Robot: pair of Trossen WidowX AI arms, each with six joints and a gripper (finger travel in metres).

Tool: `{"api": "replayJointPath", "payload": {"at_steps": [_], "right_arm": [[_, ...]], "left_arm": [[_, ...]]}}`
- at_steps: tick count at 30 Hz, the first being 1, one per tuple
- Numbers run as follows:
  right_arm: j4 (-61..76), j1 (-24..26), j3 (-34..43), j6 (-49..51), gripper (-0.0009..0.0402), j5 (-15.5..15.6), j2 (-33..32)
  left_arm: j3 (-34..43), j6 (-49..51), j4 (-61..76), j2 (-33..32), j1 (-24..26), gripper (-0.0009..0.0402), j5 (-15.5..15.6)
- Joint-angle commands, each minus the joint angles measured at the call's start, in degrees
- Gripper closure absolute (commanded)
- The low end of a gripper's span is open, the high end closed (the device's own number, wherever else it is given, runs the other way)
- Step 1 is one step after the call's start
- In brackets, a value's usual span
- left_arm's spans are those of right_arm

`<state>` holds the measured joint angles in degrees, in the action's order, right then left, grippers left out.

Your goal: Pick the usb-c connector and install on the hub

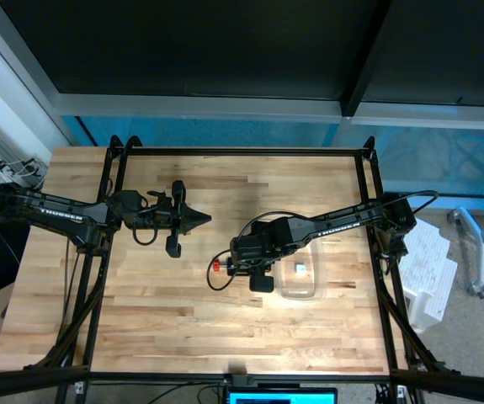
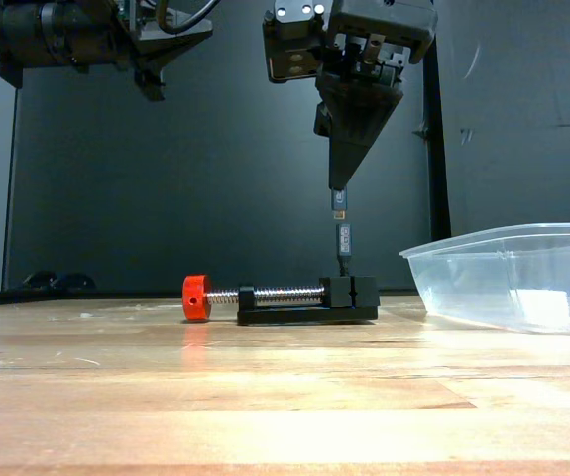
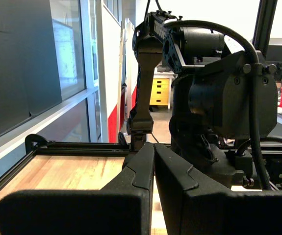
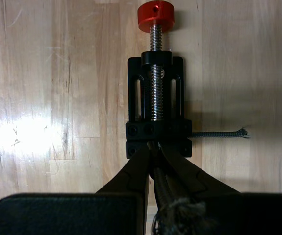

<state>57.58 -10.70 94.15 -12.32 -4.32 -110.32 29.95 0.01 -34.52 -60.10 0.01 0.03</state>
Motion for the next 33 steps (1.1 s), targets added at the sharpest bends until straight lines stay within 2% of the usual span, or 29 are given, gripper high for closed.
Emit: {"api": "replayJointPath", "payload": {"at_steps": [1,33], "right_arm": [[-0.59,-0.04,-0.66,-0.17,0.0393,-0.07,-0.09],[-4.61,-0.07,-5.22,-0.81,0.0393,-0.02,-0.09]], "left_arm": [[0.00,0.00,0.00,-0.02,-0.02,0.0393,-0.02],[0.00,0.00,0.00,-0.02,-0.02,0.0393,-0.02]]}}
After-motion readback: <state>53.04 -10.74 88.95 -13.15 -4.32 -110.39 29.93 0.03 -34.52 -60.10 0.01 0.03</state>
